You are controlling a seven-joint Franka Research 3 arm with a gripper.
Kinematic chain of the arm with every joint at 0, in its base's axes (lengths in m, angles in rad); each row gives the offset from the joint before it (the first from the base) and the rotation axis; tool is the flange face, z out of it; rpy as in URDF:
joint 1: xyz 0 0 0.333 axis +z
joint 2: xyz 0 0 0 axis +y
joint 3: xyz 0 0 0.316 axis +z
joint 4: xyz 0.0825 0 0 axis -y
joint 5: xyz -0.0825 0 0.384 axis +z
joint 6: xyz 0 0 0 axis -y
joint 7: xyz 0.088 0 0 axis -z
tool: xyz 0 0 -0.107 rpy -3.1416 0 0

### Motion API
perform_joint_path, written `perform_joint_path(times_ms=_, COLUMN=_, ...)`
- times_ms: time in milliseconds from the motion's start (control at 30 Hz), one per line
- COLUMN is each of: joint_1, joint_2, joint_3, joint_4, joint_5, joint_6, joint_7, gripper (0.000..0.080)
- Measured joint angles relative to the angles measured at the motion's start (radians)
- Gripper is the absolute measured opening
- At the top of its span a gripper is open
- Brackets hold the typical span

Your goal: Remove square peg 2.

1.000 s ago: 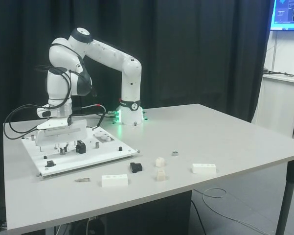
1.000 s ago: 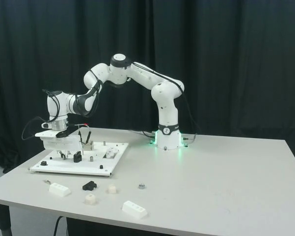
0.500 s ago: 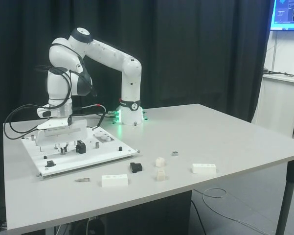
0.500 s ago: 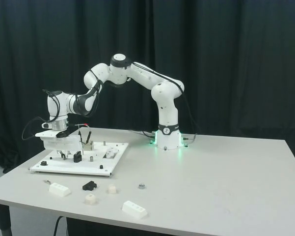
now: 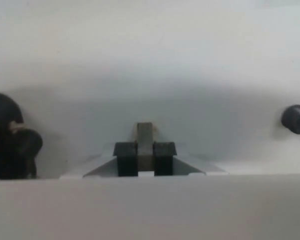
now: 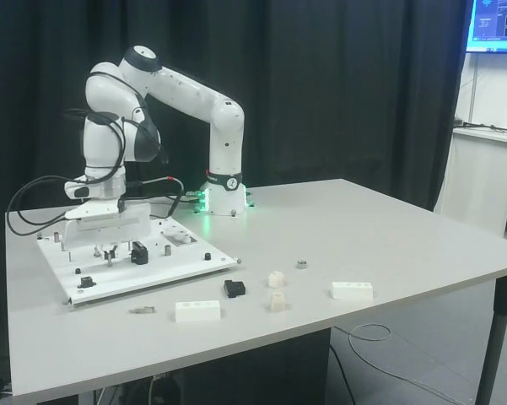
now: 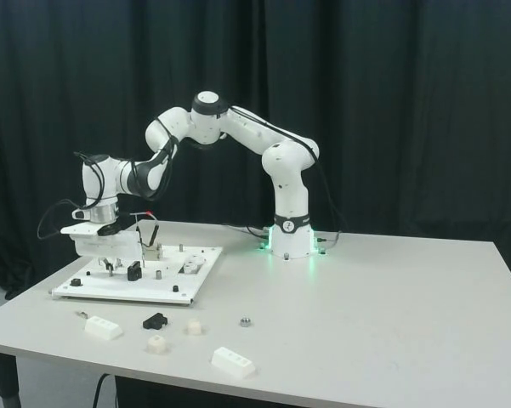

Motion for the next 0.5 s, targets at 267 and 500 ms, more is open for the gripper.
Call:
perform_joint_path(times_ms=267, joint_1=-0.013, joint_2=0.023, joint_3=0.048, joint_4=-0.003, joint_5=0.002, joint_6=-0.063, joint_7=0.000, gripper=0.0065)
perform_joint_path(times_ms=500, joint_1=-0.026, joint_2=0.033, joint_3=0.081, joint_4=-0.003, joint_5=0.003, joint_6=-0.089, joint_7=0.000, gripper=0.0065)
